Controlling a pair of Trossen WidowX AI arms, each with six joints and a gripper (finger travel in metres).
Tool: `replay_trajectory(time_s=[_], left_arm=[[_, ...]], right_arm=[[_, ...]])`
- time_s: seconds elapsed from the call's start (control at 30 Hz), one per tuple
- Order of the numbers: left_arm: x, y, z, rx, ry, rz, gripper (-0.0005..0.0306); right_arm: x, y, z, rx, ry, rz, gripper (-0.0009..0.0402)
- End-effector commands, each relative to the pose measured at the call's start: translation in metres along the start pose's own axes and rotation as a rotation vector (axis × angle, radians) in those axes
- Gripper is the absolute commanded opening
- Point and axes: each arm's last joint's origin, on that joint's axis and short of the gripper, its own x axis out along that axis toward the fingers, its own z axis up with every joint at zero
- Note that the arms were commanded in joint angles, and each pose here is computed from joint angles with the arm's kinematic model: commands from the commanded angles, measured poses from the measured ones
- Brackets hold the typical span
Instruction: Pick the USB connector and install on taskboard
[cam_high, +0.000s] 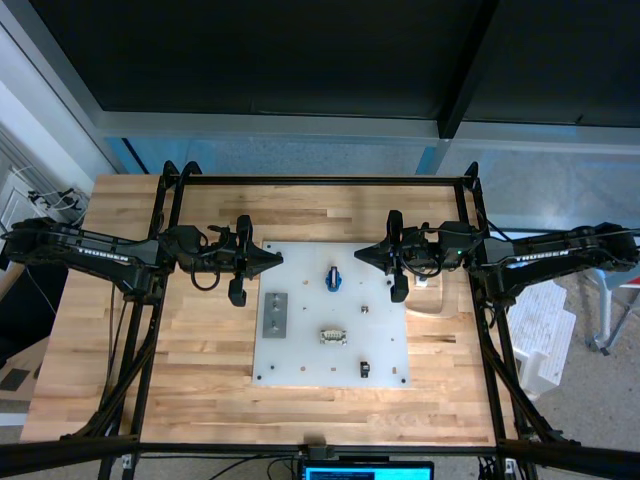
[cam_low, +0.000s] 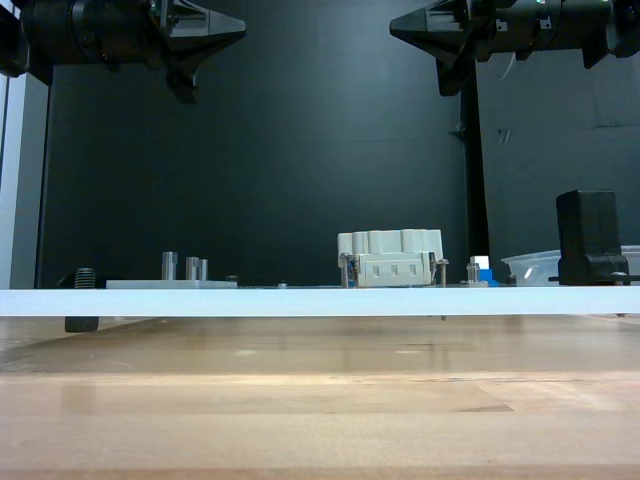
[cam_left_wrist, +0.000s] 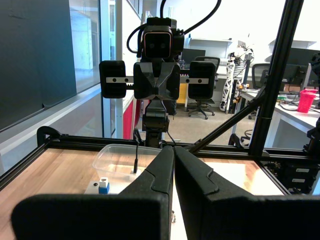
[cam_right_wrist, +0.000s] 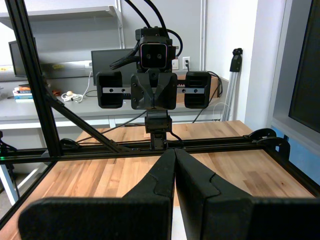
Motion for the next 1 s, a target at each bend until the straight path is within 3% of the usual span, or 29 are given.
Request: replay_trajectory(time_s=[0.03, 0.43, 0.63, 1.0], left_arm=[[0.000, 0.000, 0.000, 0.000, 0.000, 0.000, 0.0000], [0.000, 0.000, 0.000, 0.000, 0.000, 0.000, 0.0000], [0.000, 0.000, 0.000, 0.000, -0.001, 0.000, 0.0000], [0.000, 0.000, 0.000, 0.000, -0.001, 0.000, 0.0000]], right_arm=[[0.000, 0.000, 0.000, 0.000, 0.000, 0.000, 0.0000], [0.000, 0.000, -0.001, 0.000, 0.017, -0.003, 0.0000], [-0.007, 0.000, 0.002, -0.005, 0.182, -0.021, 0.0000], [-0.042, -0.001, 0.012, -0.005, 0.486, -0.044, 0.0000]])
